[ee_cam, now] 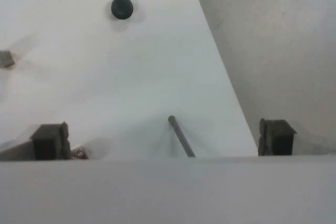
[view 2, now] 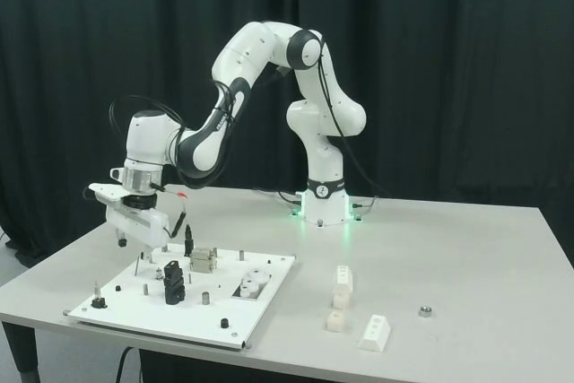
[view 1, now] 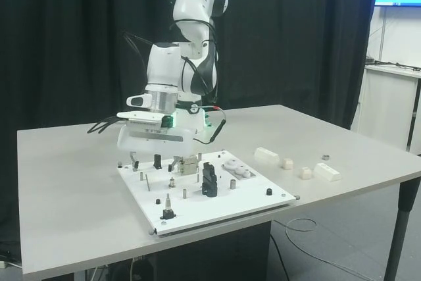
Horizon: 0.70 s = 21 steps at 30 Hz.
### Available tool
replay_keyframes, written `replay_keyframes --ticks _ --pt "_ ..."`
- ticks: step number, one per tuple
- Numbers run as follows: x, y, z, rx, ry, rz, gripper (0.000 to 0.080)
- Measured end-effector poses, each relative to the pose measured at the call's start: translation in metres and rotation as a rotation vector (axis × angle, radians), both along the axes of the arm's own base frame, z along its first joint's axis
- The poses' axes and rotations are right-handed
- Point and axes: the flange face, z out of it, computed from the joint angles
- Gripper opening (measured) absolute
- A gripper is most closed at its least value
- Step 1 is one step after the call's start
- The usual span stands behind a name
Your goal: Insert round peg 1.
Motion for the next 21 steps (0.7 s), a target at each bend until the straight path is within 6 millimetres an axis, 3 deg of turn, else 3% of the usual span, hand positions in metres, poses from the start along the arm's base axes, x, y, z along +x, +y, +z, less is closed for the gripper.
replay_keyframes --ticks 21 --pt "-0.0003 -0.0008 0.0061 -0.001 -0.005 -0.002 0.08"
